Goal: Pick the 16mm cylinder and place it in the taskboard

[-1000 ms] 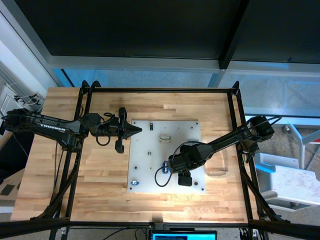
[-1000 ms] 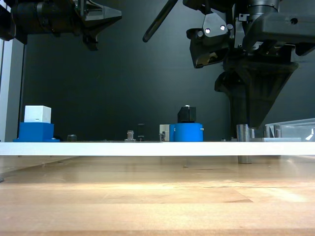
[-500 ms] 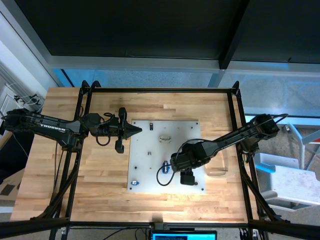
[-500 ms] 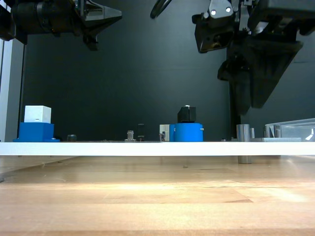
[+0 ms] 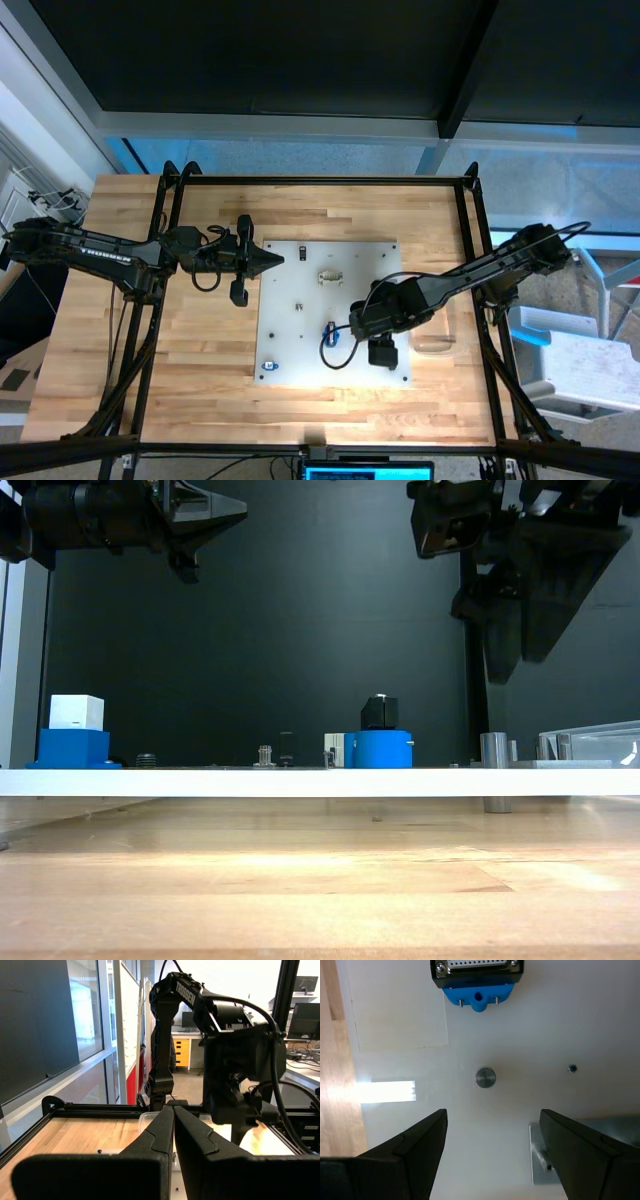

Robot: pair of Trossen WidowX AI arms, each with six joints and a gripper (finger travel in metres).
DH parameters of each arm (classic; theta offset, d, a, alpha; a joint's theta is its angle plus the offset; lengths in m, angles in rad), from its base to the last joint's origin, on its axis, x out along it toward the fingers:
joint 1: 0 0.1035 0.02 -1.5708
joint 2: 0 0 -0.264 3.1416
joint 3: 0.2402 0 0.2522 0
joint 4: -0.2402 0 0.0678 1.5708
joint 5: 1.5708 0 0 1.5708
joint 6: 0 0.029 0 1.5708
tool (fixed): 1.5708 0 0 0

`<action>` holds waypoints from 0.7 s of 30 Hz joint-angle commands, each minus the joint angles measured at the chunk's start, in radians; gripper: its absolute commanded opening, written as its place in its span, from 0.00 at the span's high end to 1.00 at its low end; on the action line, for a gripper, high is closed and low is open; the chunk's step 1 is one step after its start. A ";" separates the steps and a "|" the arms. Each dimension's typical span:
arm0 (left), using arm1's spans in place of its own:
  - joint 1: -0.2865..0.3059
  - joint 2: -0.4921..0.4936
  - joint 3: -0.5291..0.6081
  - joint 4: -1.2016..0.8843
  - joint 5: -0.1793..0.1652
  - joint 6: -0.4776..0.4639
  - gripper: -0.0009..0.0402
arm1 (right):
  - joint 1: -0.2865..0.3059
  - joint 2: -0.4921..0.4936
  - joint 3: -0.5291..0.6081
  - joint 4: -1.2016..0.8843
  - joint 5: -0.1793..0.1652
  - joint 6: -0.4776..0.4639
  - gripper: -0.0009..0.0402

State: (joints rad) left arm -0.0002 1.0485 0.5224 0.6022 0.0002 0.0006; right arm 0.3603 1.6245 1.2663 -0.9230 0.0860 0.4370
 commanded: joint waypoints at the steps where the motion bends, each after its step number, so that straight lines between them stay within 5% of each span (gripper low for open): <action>1: 0.000 0.000 0.000 0.000 0.000 0.000 0.98 | 0.000 -0.020 0.000 -0.011 0.000 0.001 0.34; 21: 0.000 0.000 0.000 0.000 0.000 0.000 0.98 | 0.004 -0.079 0.000 -0.044 0.000 0.001 0.34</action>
State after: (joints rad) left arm -0.0002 1.0485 0.5224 0.6025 -0.0002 0.0006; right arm 0.3641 1.5448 1.2663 -0.9672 0.0864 0.4377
